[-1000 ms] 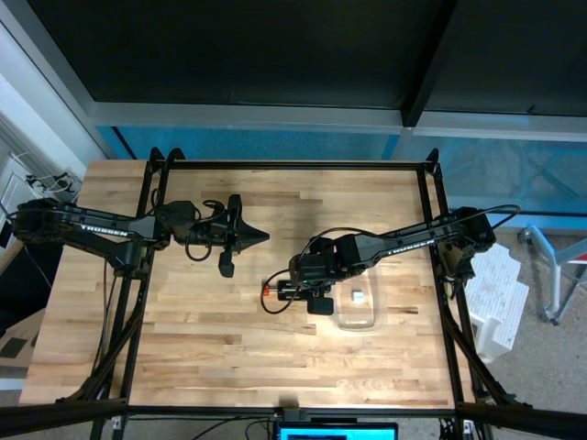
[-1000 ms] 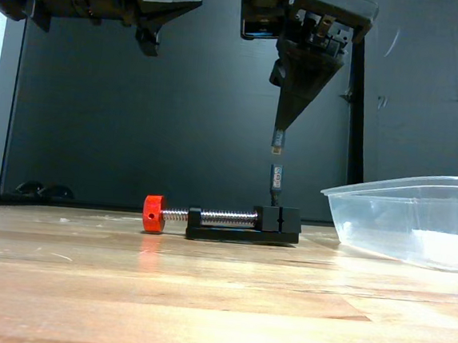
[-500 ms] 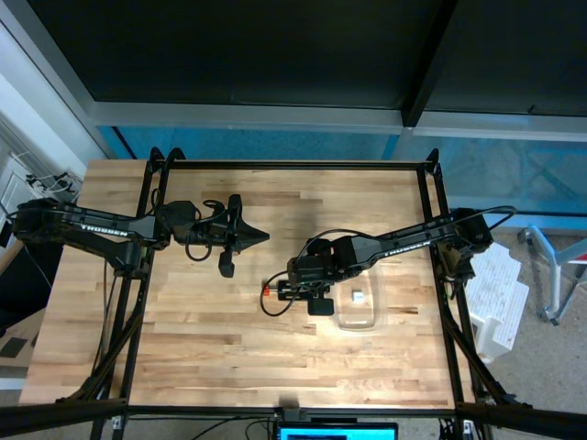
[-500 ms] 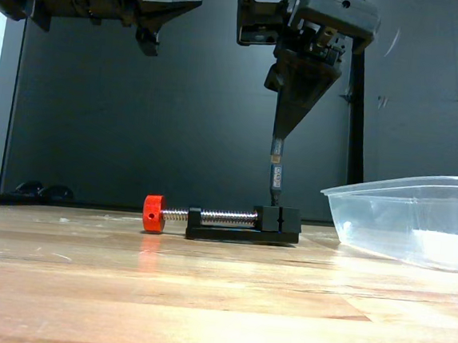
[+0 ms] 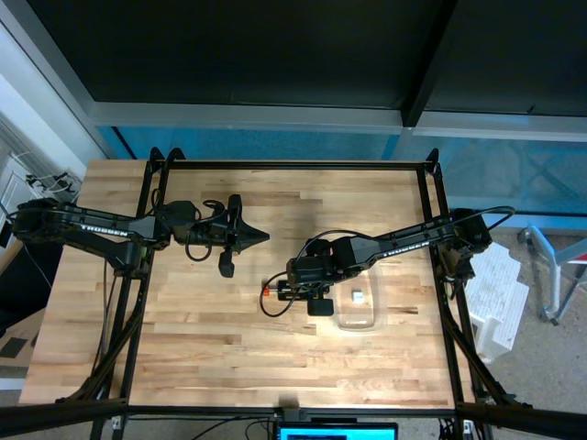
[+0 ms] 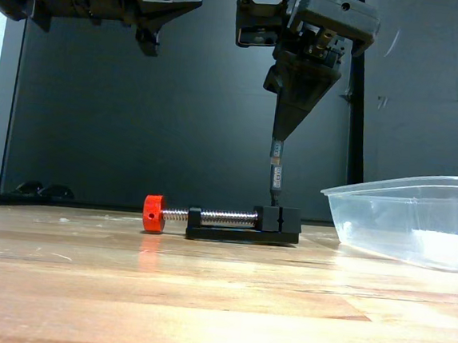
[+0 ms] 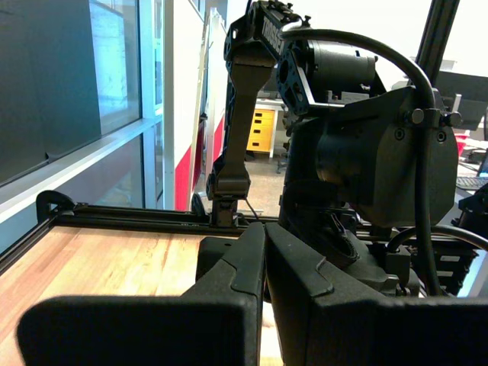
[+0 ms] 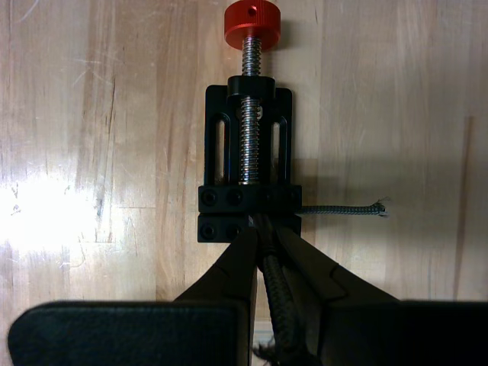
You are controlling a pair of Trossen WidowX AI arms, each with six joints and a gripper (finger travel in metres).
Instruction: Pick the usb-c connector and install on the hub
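Two arms hang above the worktop (image 6: 202, 297), and only one carries anything. At the left, the left gripper (image 5: 261, 236) is held high over the wood, well apart from the fixtures. Its wrist view shows the jaws pressed together with nothing between them.

Next along, a small black vise (image 6: 241, 221) lies on the worktop with its red knob (image 6: 154, 213) toward the left. It clamps the hub (image 6: 275, 180) upright at its right end. A frayed braided cable (image 8: 343, 209) sticks out sideways from the vise block.

Directly above the hub, the right gripper (image 6: 278, 136) points straight down. Its jaws are narrow and pinch the usb-c connector (image 6: 276, 154), whose dark cord (image 8: 276, 293) runs back between them. The connector is held upright with its lower end meeting the top of the hub; whether it has begun to enter I cannot tell.

Farther right, a clear plastic tub (image 6: 404, 187) sits on the worktop with a small white piece (image 5: 358, 296) inside.

The step in hand looks like insertion: the pick is done, the two parts are lined up, and seating is not yet evident. The next move probably calls for a slow, straight push down that keeps the connector in line with the hub, since any tilt could jam the plug against the clamped part. Release should wait until it is fully home.
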